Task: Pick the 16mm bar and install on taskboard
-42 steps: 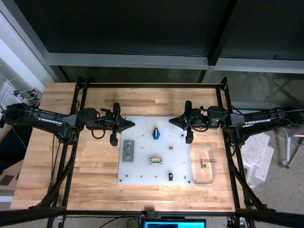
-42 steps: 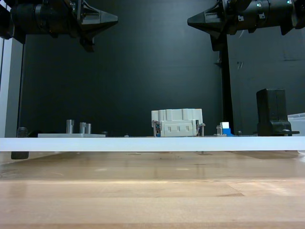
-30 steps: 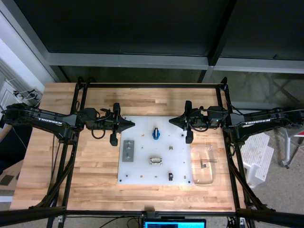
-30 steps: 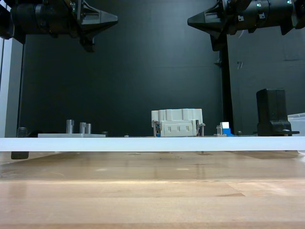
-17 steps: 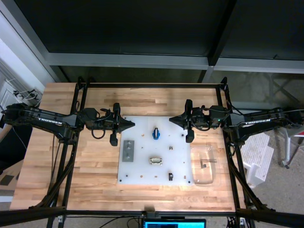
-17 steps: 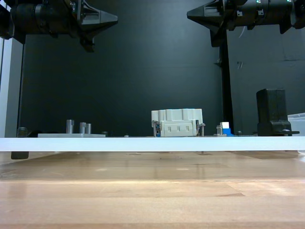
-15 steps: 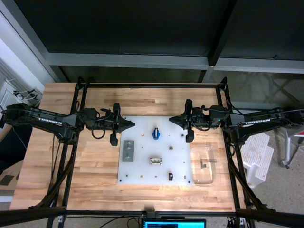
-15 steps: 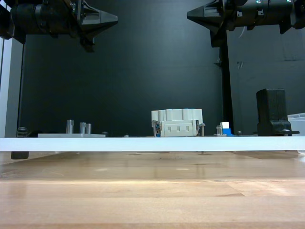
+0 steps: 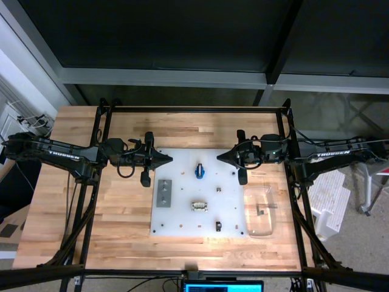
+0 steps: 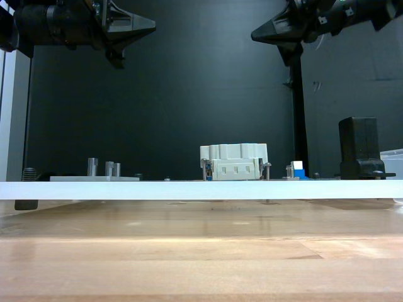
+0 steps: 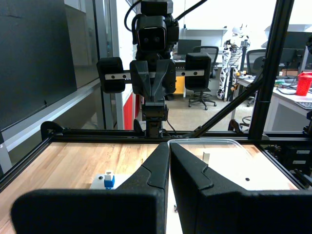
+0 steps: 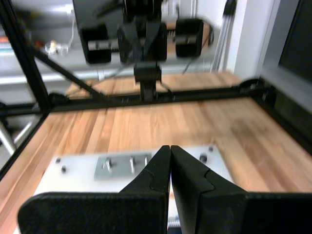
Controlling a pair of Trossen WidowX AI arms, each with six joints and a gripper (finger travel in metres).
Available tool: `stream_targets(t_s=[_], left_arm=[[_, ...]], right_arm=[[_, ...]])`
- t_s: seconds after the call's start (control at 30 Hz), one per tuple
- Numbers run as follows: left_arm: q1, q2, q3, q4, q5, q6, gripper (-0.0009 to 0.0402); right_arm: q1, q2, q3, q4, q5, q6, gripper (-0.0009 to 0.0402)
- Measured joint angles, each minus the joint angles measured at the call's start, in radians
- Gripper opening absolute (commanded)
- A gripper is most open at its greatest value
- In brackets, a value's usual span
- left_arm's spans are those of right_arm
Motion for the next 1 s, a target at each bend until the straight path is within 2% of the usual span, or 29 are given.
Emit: stream_targets(t_s=[0.23,0.47,0.77,1.0], left_arm=[[0.0,0.0,0.0,0.0,0.0,0.0,0.0],[0.0,0.0,0.0,0.0,0.0,0.0,0.0],[0.0,0.0,0.0,0.0,0.0,0.0,0.0],[0.0,0.0,0.0,0.0,0.0,0.0,0.0]], right_arm=[[0.032,0.013,0.136,-0.364,0.005,0.018,0.0],[0.079,0.074,0.264,-0.717,0.012,0.044,0.0],[0.138,0.146,0.351,-0.951,0.014,0.093,0.0],[0.18,0.151,0.36,-1.061,0.012,0.102,0.0]])
